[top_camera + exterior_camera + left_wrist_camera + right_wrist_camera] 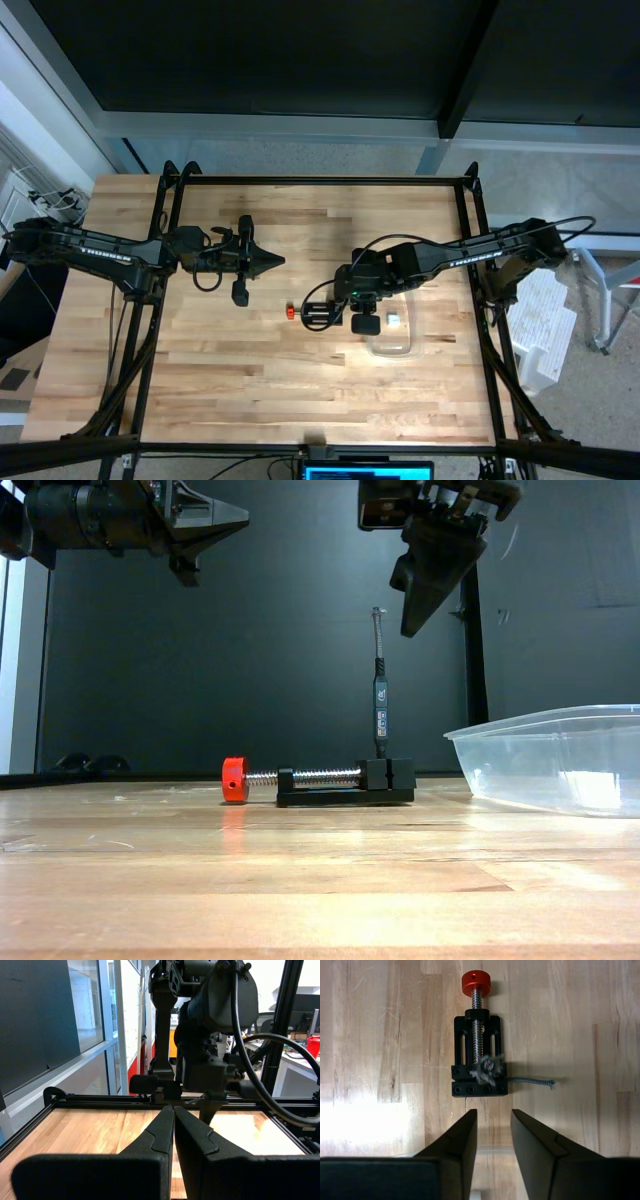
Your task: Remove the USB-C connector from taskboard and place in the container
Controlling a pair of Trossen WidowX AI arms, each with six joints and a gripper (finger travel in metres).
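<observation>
Two robot arms hang above a wooden table point(250, 380) as we look on. We see the left gripper point(240, 518) high over the table's left half, level and pointing inward, its fingers point(157, 1132) pressed together with nothing between them, well apart from the work. The right gripper point(492, 1120) points straight down, its two fingers spread with a clear gap and holding nothing. From the low view we place it in the air above the top of the cable stub point(377, 630), a little toward the tub point(560, 755) side, touching nothing. Below, the black fixture point(479, 1067) lies flat on the wood, its red-orange knob point(475, 981) on a threaded screw at the end away from the tub. The USB-C connector point(381, 712), a slim dark piece, stands upright in the fixture's block at the end opposite the knob, with the thin cable stub rising from its top. It is seated in the fixture, not in the tub. The clear plastic tub rests on the table just beside the fixture's connector end, apart from it in the low view. From above we make out a small white cube point(394, 320) inside the tub.
</observation>
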